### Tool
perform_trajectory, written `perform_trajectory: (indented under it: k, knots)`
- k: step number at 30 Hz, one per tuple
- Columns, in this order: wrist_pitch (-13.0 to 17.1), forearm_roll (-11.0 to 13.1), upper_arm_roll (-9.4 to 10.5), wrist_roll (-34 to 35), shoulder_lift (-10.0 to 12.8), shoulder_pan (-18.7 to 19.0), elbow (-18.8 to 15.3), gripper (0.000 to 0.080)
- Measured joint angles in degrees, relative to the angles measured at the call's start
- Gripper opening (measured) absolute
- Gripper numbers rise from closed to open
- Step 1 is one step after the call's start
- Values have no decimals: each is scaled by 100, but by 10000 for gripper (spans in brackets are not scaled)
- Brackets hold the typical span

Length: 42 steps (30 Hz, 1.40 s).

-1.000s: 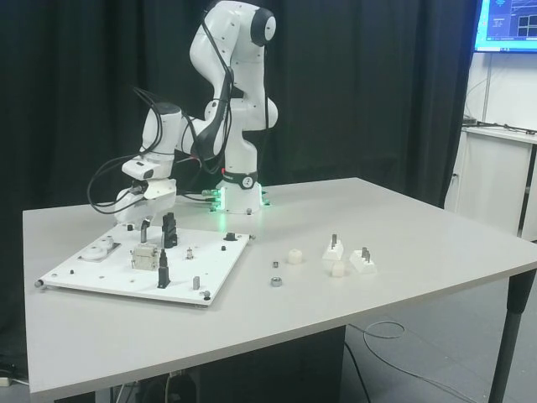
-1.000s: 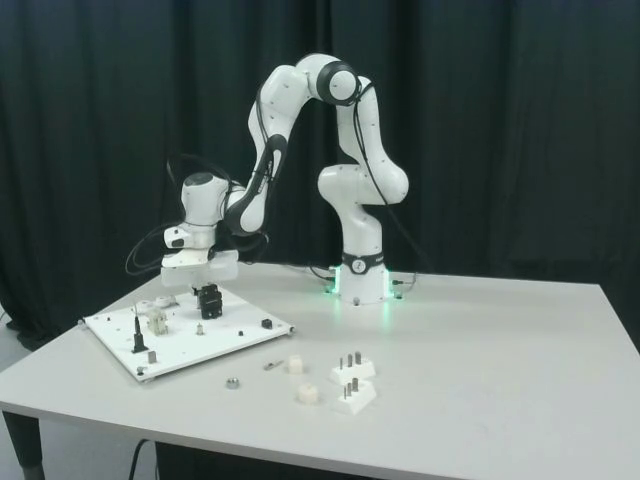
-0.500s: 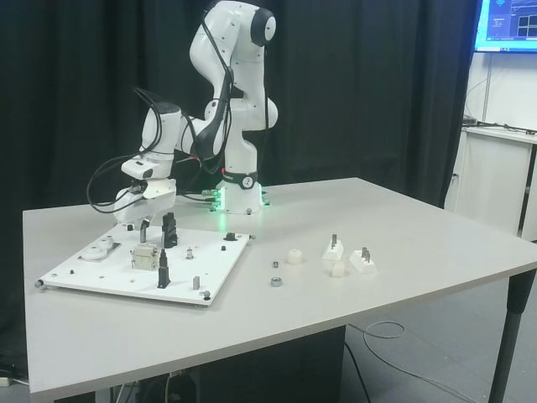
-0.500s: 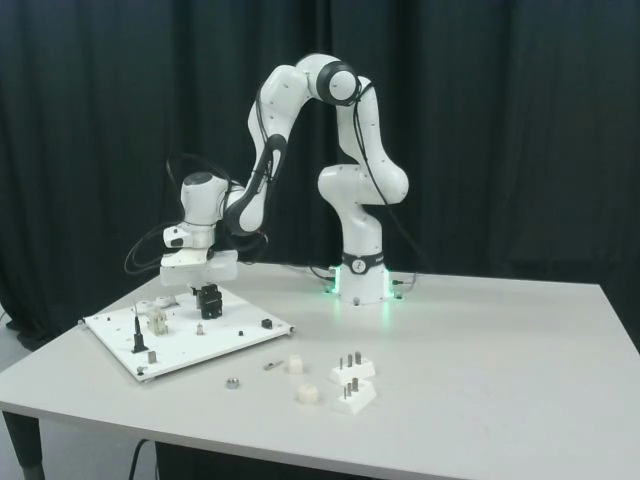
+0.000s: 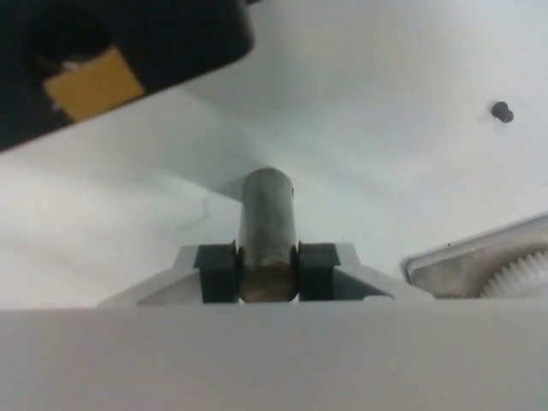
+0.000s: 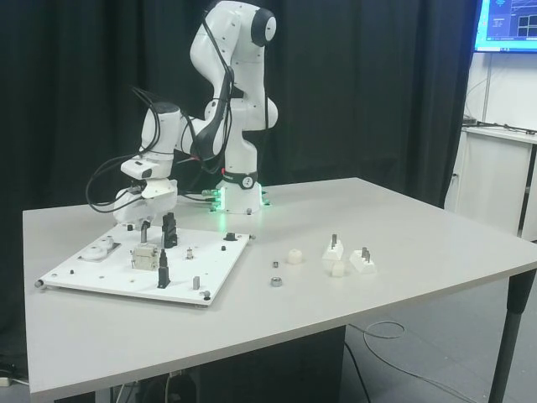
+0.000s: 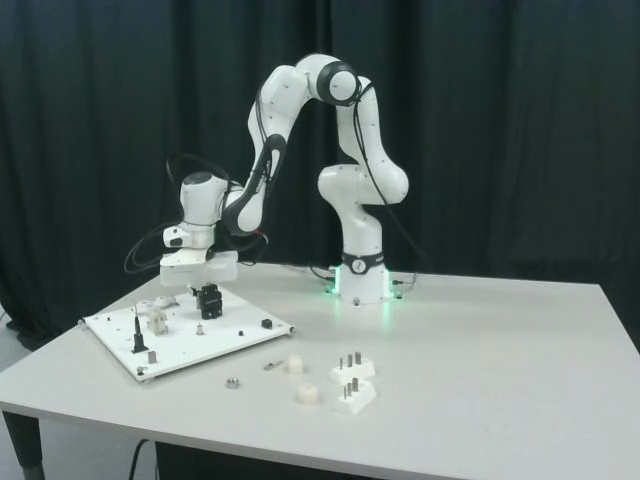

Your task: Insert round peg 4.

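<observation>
Round peg 4 (image 5: 267,233) clamped between my black fingertip pads (image 5: 217,272), hanging upright over white assembly board (image 6: 220,262). Step: carry and align; insertion not yet done. Next: centre peg over hole, descend straight. Hole itself hidden from me. Peg: plain grey metal cylinder, dull finish.

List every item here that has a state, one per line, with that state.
end effector: shut on the round peg, over the white board.
round peg: held upright between the fingers, not yet seated.
white board: lying flat on the grey table, fixtures standing on it.
white peg holders: standing on the table off the board, short pegs upright in them.
nut: lying loose on the table.
</observation>
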Motion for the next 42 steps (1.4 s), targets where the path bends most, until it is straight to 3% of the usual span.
perform_trajectory:
  k: [42]
  knots:
    - [32, 159, 25, 0, 69, -35, 11, 149]
